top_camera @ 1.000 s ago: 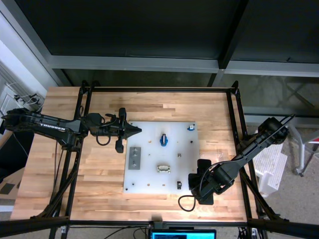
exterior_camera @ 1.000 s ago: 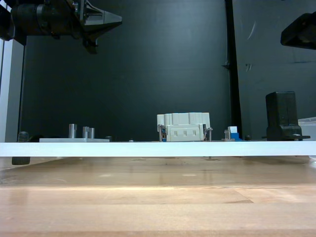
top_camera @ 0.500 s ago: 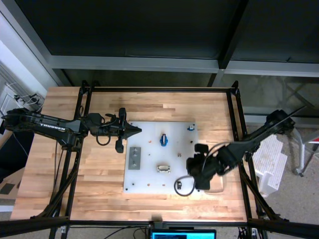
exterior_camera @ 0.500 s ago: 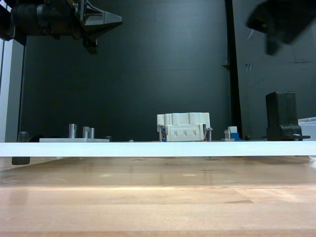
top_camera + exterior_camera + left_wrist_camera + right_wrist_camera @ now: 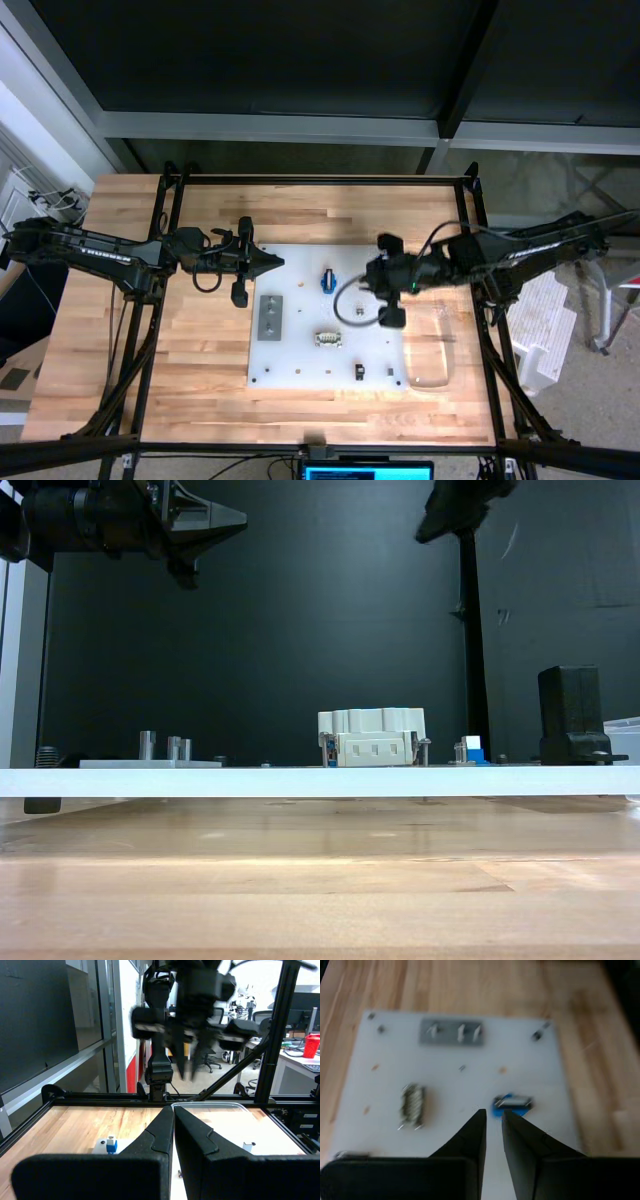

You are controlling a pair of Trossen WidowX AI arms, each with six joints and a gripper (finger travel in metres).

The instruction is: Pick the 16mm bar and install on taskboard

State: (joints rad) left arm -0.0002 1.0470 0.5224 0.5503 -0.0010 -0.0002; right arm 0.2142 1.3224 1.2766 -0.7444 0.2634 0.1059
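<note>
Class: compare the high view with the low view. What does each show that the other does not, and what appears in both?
Only the high view shows the taskboard's square outline and the clear tray's full rounded shape beside its right edge. Only the low view shows heights: pegs standing up from the grey block, the black block rising tallest, and open air under both tools. Both show the white connector, the left tool above the board's far left corner, and the right tool above its right part.
</note>
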